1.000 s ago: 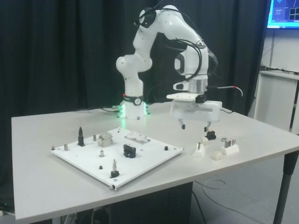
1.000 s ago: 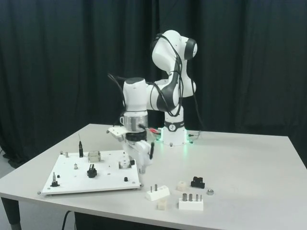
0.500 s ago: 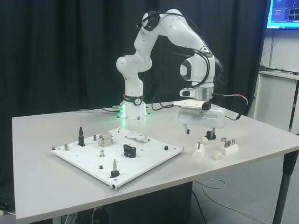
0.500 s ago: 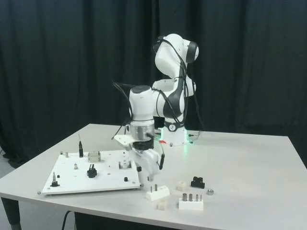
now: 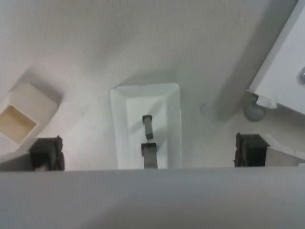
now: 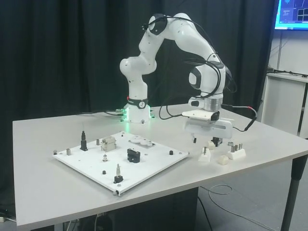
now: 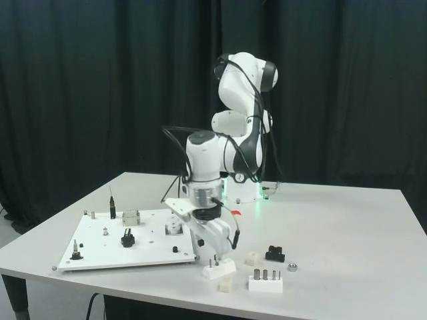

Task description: Pick square peg 2.

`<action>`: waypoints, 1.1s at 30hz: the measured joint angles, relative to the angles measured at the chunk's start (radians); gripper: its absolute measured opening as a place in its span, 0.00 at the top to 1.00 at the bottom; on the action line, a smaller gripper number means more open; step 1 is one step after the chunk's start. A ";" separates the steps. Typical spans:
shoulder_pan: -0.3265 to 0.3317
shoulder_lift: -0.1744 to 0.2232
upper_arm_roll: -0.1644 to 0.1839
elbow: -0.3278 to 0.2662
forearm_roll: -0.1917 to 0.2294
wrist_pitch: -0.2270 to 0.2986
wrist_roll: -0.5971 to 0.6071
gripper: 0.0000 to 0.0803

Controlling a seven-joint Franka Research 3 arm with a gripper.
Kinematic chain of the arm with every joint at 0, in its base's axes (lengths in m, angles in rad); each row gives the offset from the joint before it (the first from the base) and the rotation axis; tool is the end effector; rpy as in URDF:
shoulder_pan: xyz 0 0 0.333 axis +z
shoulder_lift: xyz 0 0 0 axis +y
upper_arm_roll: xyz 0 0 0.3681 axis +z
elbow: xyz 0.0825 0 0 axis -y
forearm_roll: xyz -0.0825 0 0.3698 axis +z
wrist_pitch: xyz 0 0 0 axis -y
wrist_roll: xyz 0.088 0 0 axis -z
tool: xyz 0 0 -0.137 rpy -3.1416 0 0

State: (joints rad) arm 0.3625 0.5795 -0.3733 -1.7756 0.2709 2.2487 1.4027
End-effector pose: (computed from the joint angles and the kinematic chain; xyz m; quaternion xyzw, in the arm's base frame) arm 0.6666 0.0315 0.2688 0.7174 -0.6961 -0.0221 0.0168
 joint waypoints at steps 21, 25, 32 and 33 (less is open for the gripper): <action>-0.003 0.033 0.035 -0.007 0.000 -0.004 -0.001 0.00; -0.004 0.035 0.035 -0.010 0.000 -0.004 -0.001 0.00; -0.009 0.035 0.035 -0.018 -0.001 -0.002 -0.001 0.00; -0.009 0.035 0.035 -0.018 -0.001 -0.001 -0.001 0.00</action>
State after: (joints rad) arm 0.3533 0.6144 -0.3379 -1.7940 0.2696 2.2477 1.4012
